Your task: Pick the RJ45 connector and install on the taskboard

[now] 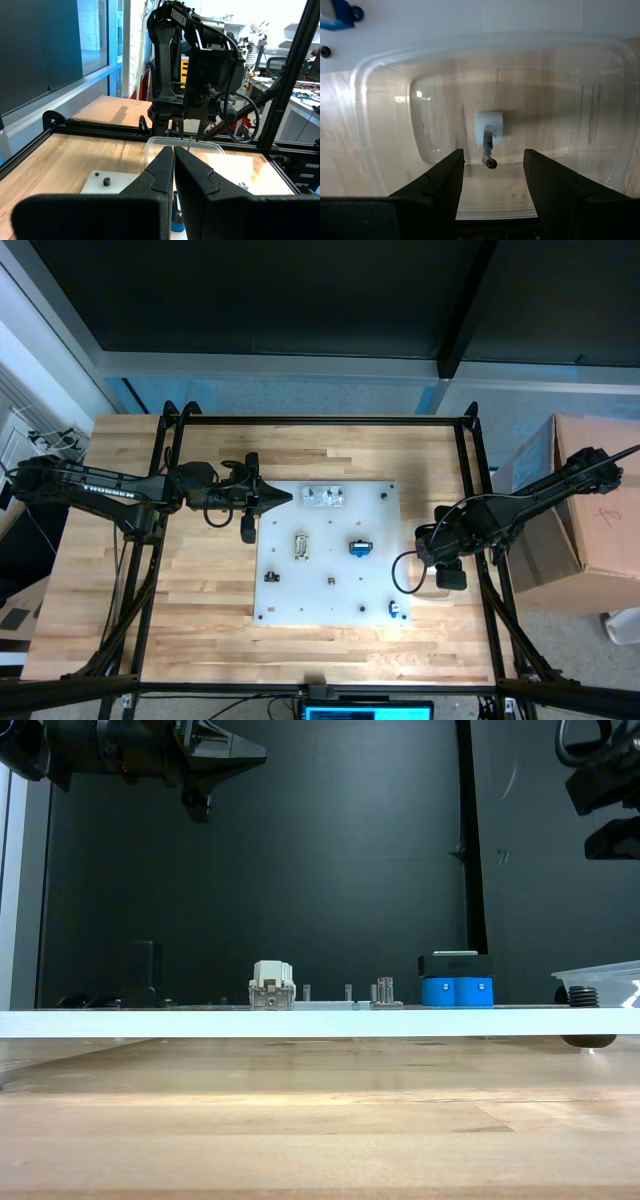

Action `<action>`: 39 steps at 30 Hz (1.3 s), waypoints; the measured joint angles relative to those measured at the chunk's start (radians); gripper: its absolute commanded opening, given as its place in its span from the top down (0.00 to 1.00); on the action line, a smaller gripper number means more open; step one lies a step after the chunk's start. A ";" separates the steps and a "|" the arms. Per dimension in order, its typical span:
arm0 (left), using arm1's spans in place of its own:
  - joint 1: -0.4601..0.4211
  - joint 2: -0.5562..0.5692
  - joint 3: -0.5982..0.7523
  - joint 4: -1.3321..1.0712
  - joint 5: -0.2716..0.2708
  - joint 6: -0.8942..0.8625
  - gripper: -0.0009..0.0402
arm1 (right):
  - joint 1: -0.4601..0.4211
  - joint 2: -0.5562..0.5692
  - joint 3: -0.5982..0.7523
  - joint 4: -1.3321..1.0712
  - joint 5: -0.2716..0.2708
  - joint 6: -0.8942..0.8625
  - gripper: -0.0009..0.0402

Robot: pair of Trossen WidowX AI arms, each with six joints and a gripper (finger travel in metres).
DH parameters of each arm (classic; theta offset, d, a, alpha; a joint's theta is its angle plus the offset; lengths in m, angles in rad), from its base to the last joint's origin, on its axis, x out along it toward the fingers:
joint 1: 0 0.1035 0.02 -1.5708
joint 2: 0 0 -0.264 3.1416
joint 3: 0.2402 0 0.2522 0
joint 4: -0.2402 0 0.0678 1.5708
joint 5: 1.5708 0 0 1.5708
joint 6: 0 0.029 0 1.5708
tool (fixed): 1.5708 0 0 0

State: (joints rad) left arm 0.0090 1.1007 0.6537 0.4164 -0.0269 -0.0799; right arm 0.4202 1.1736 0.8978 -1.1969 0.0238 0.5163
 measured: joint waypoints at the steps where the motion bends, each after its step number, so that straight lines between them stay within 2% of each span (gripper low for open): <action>1: 0.000 0.000 0.000 0.000 0.000 0.000 0.98 | 0.001 0.000 -0.005 0.001 0.000 0.000 0.58; 4: 0.000 0.000 0.000 0.000 0.000 0.000 0.98 | 0.001 0.000 -0.019 0.006 0.003 0.000 0.60; 8: 0.000 0.000 0.000 0.000 0.000 0.000 0.98 | 0.002 0.000 -0.045 0.014 0.010 -0.001 0.70; 15: 0.000 0.000 0.000 0.000 0.000 0.000 0.98 | 0.004 0.000 -0.089 0.044 0.007 -0.008 0.99; 17: 0.000 0.000 0.000 0.000 0.000 0.000 0.98 | 0.005 0.000 -0.090 0.046 0.005 -0.014 0.96; 20: 0.000 0.000 0.000 0.000 0.000 0.000 0.98 | 0.005 0.000 -0.092 0.048 0.002 -0.014 0.99; 39: 0.000 0.000 0.000 0.000 0.000 0.000 0.98 | 0.011 0.000 -0.009 0.031 0.000 0.002 0.98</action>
State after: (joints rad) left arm 0.0090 1.1007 0.6533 0.4164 -0.0269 -0.0799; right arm 0.4316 1.1736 0.8890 -1.1656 0.0235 0.5179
